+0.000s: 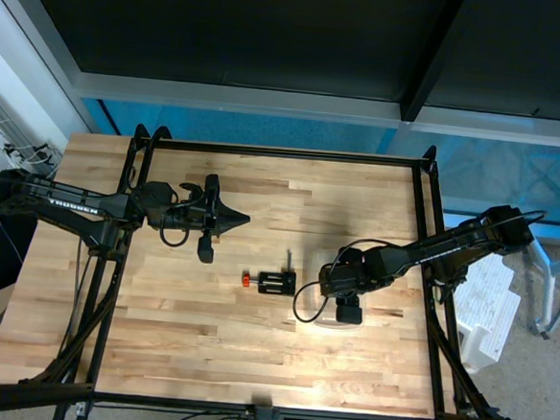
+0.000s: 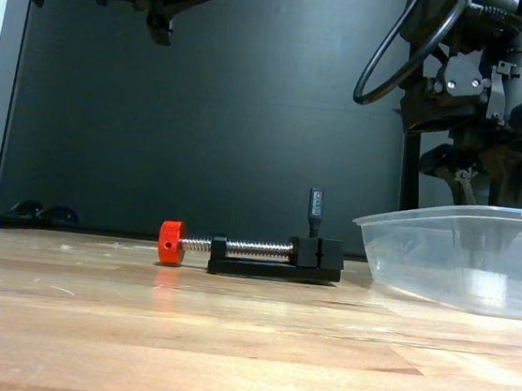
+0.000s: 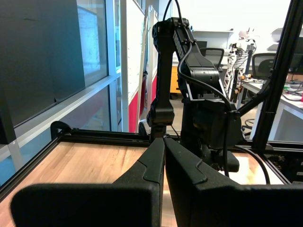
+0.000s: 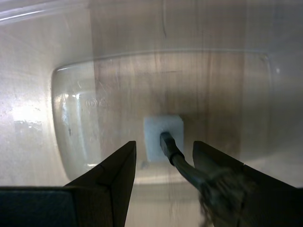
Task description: Pick the usb-c connector and install on the hub
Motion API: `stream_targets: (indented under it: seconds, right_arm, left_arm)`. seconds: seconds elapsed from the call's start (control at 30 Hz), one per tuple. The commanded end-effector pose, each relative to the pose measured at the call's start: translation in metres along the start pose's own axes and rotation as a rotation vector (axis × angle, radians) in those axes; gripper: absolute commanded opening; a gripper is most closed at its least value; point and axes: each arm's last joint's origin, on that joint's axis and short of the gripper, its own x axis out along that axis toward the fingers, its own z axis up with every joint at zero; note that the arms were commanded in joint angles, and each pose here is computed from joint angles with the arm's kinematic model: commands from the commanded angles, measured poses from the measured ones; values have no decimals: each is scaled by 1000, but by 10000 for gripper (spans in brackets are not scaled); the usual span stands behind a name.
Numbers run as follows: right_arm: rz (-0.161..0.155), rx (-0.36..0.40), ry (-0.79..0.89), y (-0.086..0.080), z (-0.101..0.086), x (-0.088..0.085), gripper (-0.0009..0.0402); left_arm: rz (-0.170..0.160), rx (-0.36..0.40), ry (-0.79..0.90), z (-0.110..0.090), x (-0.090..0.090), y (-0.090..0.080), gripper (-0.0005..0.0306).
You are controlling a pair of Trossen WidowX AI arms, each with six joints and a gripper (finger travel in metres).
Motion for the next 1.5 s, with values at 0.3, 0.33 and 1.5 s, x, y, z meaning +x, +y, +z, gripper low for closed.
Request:
stream_targets:
  seconds: [0.3,0.33,1.5]
  right_arm:
    - [-4,7,0,0,-3,4,165]
    - [-11,7,-2,-1,-3,4,165]
    - [-16,6,-12,0,-2,4,2]
  left_arm:
    - [0,0,0,0,0,0,0]
    - [0,0,0,0,0,0,0]
    - [0,0,0,0,0,0,0]
